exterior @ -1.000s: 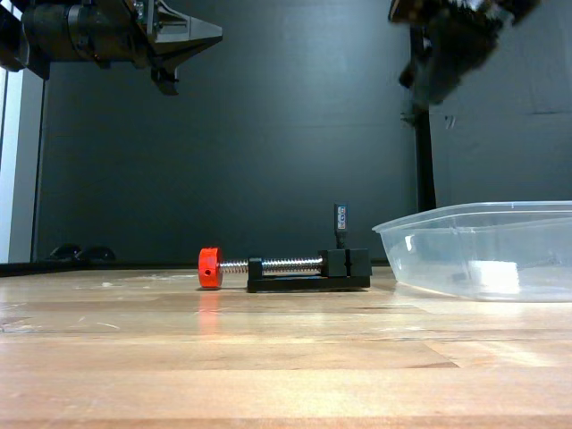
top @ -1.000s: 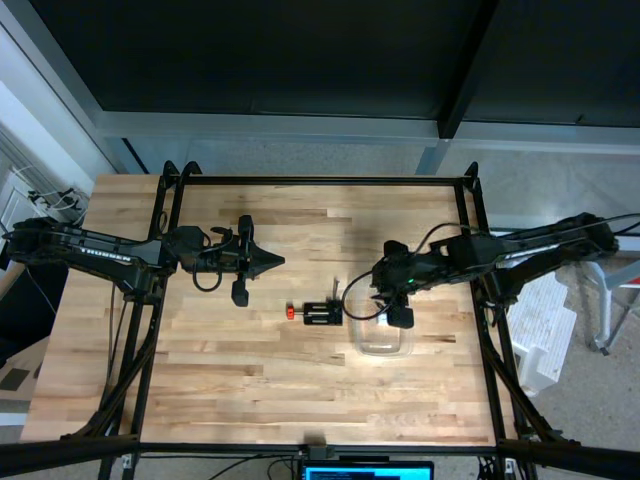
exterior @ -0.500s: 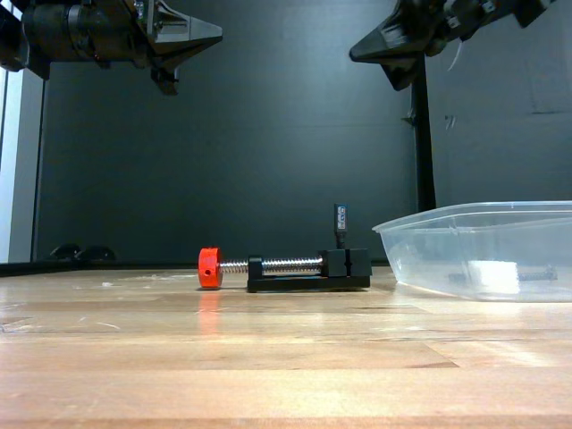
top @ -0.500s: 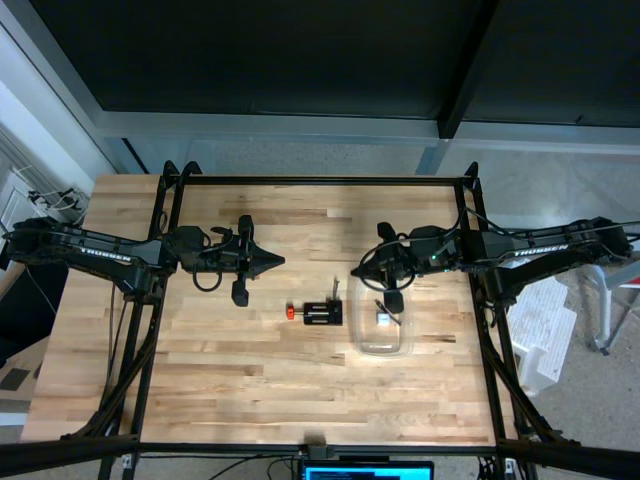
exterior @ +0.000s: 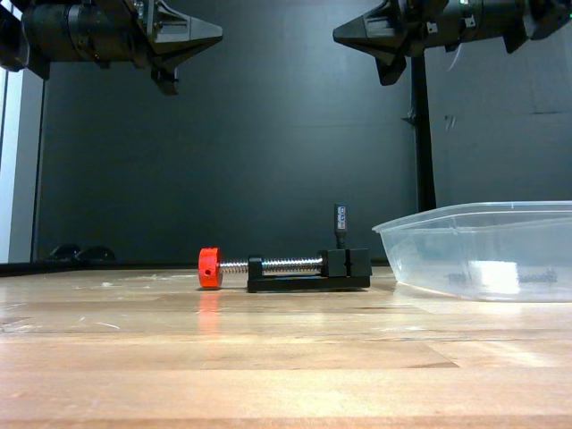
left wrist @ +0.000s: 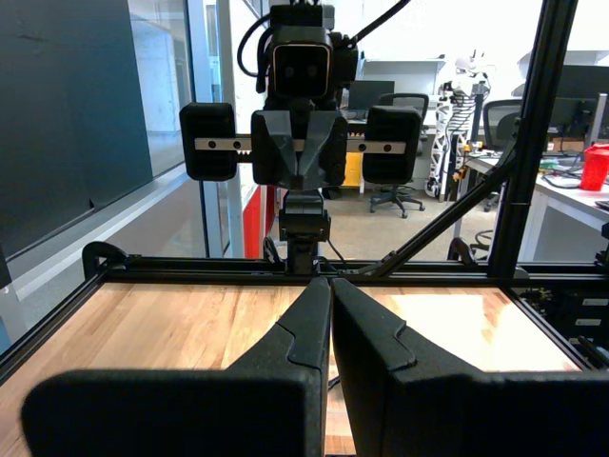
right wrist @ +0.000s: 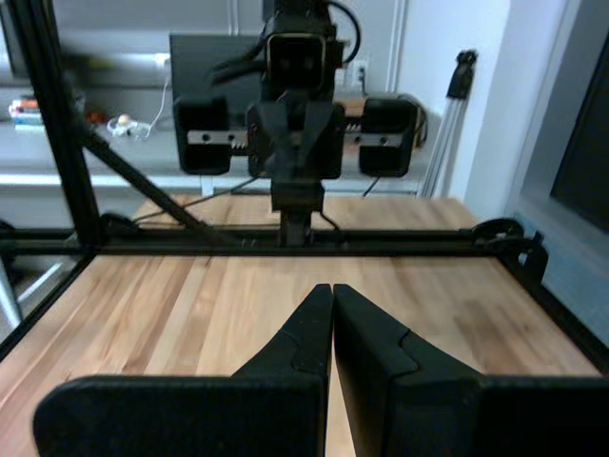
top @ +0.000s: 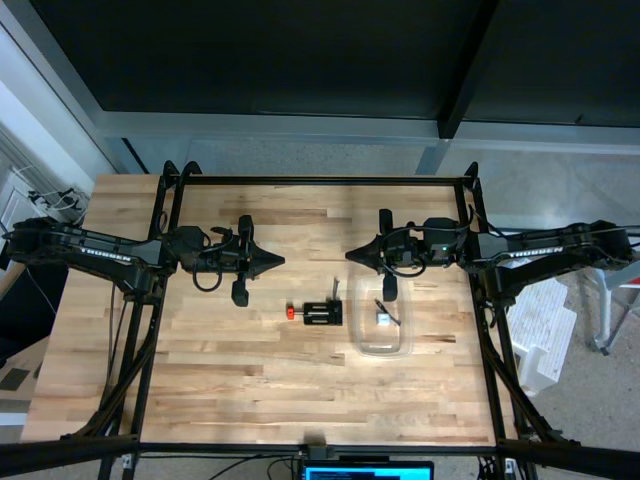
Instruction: Remove the USB-C connector from taskboard and place in the container
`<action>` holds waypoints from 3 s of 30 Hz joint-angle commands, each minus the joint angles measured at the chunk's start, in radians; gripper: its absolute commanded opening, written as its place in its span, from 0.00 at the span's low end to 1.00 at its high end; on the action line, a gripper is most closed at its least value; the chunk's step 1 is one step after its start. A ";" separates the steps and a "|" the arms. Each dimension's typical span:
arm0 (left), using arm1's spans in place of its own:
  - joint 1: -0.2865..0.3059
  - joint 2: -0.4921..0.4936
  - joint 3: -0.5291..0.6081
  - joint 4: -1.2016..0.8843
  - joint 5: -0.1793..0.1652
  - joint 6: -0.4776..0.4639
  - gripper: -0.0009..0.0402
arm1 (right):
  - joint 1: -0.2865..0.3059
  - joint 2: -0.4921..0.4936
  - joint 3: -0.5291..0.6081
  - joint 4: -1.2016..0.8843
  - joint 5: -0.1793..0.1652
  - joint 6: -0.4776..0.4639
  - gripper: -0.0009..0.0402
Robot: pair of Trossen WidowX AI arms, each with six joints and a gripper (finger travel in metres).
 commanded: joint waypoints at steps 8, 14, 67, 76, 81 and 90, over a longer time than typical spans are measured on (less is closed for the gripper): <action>0.000 0.000 0.000 0.000 0.000 0.000 0.02 | -0.011 -0.029 -0.078 0.131 -0.005 0.002 0.02; 0.000 0.000 0.000 0.000 0.000 0.000 0.02 | -0.010 -0.033 -0.114 0.174 -0.006 0.002 0.02; 0.000 0.000 0.000 0.000 0.000 0.000 0.02 | -0.008 -0.027 -0.097 0.155 -0.004 0.026 0.02; 0.000 0.000 0.000 0.000 0.000 0.000 0.02 | -0.008 -0.027 -0.097 0.155 -0.004 0.026 0.02; 0.000 0.000 0.000 0.000 0.000 0.000 0.02 | -0.008 -0.027 -0.097 0.155 -0.004 0.026 0.02; 0.000 0.000 0.000 0.000 0.000 0.000 0.02 | -0.008 -0.027 -0.097 0.155 -0.004 0.026 0.02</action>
